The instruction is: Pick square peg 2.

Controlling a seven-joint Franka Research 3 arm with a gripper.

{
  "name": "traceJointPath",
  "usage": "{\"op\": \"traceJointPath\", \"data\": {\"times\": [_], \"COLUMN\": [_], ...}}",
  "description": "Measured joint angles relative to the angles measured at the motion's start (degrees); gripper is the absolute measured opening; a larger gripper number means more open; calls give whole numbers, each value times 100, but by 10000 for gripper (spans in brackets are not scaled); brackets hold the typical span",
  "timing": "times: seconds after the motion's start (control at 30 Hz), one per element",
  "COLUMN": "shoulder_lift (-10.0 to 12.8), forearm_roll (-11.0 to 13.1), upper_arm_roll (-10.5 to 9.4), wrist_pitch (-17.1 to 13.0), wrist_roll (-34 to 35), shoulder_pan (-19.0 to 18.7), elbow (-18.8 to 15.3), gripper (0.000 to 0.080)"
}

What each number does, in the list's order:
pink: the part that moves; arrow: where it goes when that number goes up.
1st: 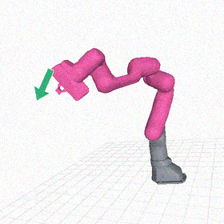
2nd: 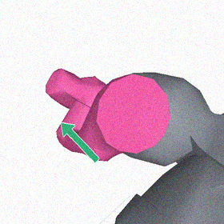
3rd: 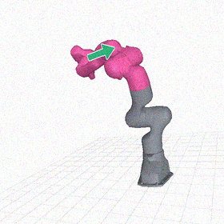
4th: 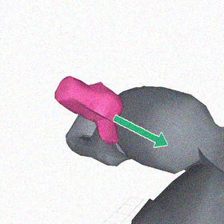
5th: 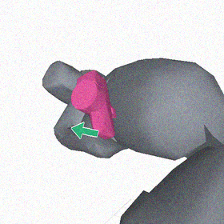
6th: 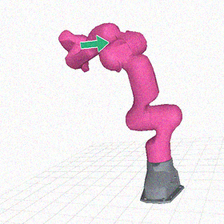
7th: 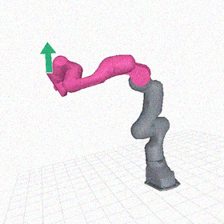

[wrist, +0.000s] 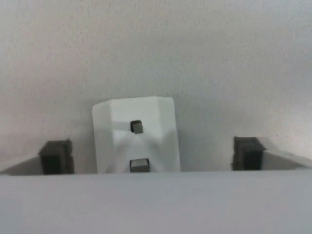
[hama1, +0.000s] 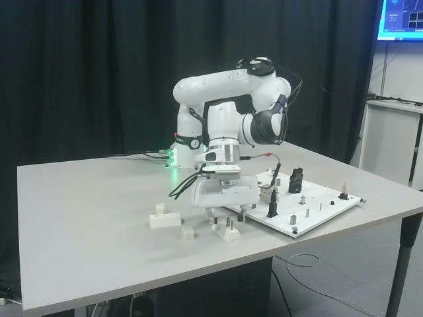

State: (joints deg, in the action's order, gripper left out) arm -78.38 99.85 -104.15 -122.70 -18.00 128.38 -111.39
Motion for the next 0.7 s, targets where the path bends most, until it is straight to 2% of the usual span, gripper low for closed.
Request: {"op": "traceJointPath", "data": {"times": [0.03,0.2,0.23,0.47,0.5,0.53,0.57,0.7], "shoulder_lift": [0,-1,-1,-1,-1,-1,-1,-1], "forearm_roll": [0,0,0,0,0,0,0,3], "upper_arm_roll": [-3,-15,-15,-20,-21,-21,-21,-22], "wrist_pitch": [-9,-32,-32,-33,-32,-32,-32,-31], "wrist_roll": [-17,-38,-40,-47,-47,-47,-48,-50], "shoulder_pan": [0,0,0,-1,-2,-4,-5,-12], "elbow": [-1,-4,-5,-5,-5,-5,-5,1], "gripper": [704,704,524,524,358,358,198,198]}}
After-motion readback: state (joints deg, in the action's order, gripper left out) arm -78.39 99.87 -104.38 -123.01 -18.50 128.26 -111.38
